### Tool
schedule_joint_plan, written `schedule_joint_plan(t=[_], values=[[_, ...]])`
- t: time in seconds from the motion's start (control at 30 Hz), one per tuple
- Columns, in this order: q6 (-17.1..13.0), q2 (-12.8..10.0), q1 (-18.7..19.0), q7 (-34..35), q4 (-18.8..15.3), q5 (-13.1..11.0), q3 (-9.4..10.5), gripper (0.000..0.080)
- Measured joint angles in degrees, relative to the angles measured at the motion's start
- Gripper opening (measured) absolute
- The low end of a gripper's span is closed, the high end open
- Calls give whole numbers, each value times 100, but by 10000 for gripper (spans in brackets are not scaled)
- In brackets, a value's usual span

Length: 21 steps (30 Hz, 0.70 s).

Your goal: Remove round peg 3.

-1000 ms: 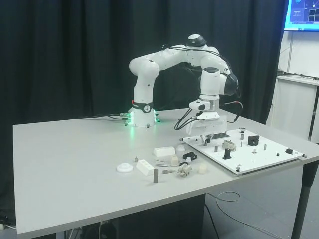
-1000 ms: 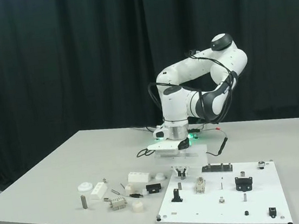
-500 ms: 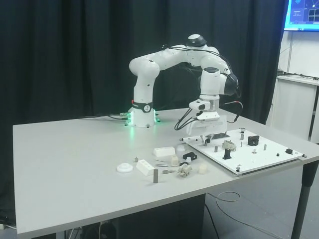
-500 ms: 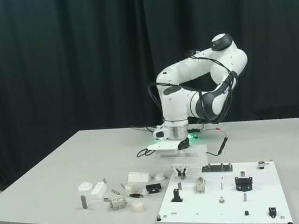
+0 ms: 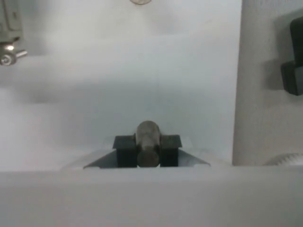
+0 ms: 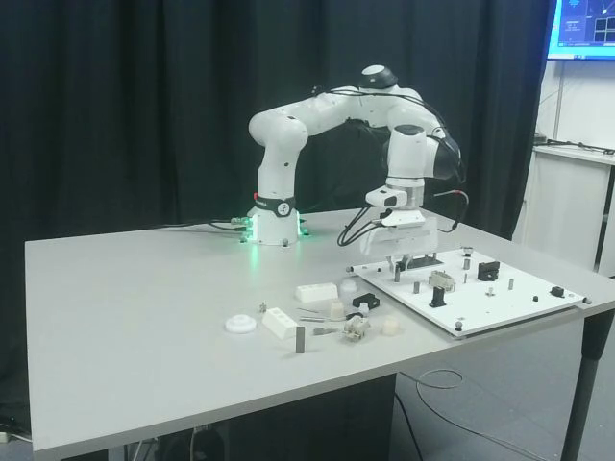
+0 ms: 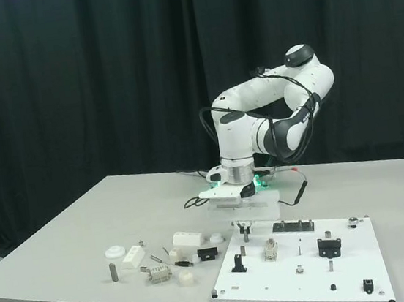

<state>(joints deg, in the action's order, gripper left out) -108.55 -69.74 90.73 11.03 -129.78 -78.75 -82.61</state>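
In the wrist view a short grey round peg (image 5: 147,137) stands between my two black finger pads (image 5: 124,150), and my gripper (image 5: 147,150) is shut on it. Below it lies the white assembly board (image 5: 142,71). The room views show the gripper (image 6: 399,261) (image 7: 244,226) hanging over the board's (image 6: 500,305) (image 7: 277,283) corner nearest the arm's base. The peg (image 7: 245,237) pokes out under the fingertips, just above the board. Whether its lower end still touches the board is not visible.
The board carries several small black and grey fixtures, such as a black bracket (image 7: 238,263) and a black block (image 7: 329,247). Loose parts lie on the table beside it: white blocks (image 7: 187,238), a white disc (image 7: 113,252), an upright grey peg (image 7: 113,271), a black piece (image 7: 207,253).
The wrist and gripper have risen slightly above the board's corner, with the peg held between the fingers. The loose parts have not moved.
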Motion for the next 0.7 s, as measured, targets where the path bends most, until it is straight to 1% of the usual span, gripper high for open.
schedule_joint_plan(t=[0.23, 0.53, 0.7], values=[[125, 0, 13, 0, 35, 102, -140, 99], [352, 0, 62, 4, 92, 287, -432, 99], [461, 0, 83, 12, 107, 350, -549, 99]])
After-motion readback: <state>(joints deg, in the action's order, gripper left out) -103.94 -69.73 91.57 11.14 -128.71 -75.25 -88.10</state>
